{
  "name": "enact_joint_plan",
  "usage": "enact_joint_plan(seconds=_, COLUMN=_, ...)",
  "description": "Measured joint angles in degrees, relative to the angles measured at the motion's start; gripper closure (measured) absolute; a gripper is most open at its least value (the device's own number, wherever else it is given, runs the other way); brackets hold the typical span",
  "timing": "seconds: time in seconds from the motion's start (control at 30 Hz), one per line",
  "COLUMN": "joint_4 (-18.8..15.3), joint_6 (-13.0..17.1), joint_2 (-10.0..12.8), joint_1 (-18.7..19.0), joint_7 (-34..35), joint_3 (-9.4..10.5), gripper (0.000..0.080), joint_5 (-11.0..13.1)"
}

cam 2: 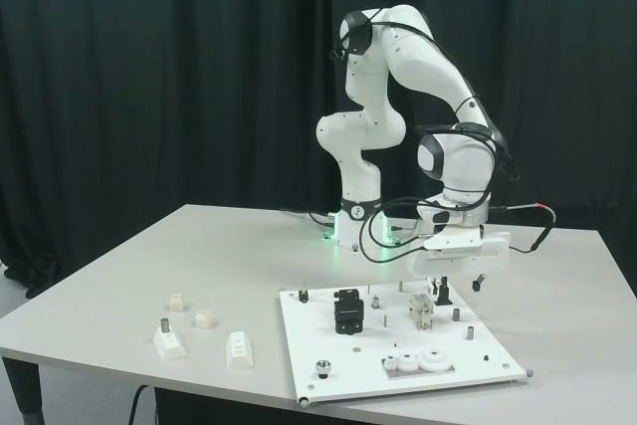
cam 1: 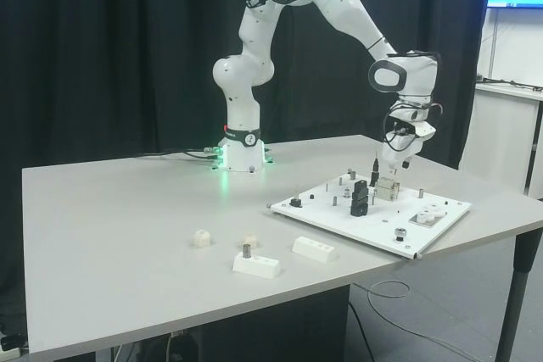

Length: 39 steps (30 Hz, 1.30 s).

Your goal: Pick square peg 4.

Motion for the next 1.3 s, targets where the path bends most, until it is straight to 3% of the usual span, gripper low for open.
enact_joint_plan(seconds=0.53, joint_4=0.45, joint_6=-2.44, joint_2=-1.79, joint_1=-0.14, joint_7=1.07, joint_3=-1.73, gripper=0.0003, joint_5=0.00)
enact_joint_plan(seconds=1.03, joint_4=3.45, joint_6=-5.66, joint_2=-2.32, joint_1=-0.21, joint_7=0.31, joint_3=-4.70, gripper=0.0003, joint_5=0.00)
enact_joint_plan(seconds=1.3, joint_4=4.74, joint_6=-6.73, joint_2=-2.31, joint_1=-0.60, joint_7=-0.28, joint_3=-5.13, gripper=0.0003, joint_5=0.00)
